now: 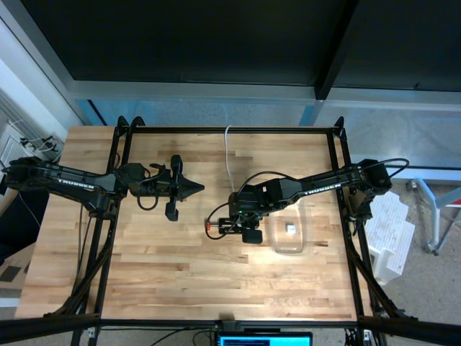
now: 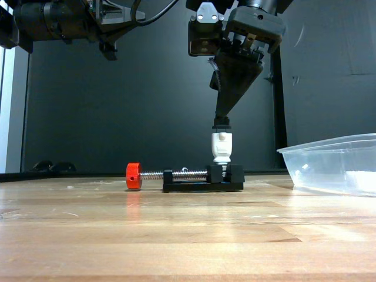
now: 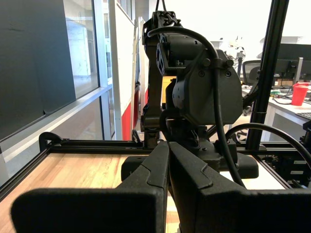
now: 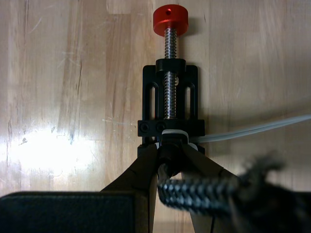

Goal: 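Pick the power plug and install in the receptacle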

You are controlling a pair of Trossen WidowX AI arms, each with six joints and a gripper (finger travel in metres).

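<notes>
Above the counter [image 1: 180, 274], the left gripper [image 1: 196, 189] hovers over the left half, jaws pressed together on nothing. The right gripper [image 2: 221, 119] hangs over the middle, near a clear tray [image 2: 329, 170], jaws pinching the power plug [image 2: 221, 125]. The plug touches the top of the receptacle [image 2: 221, 147], which stands upright in its vise.

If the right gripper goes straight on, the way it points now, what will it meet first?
Probably the white receptacle in the vise, right under the power plug held by the right gripper. The left gripper hangs parked far left.
</notes>
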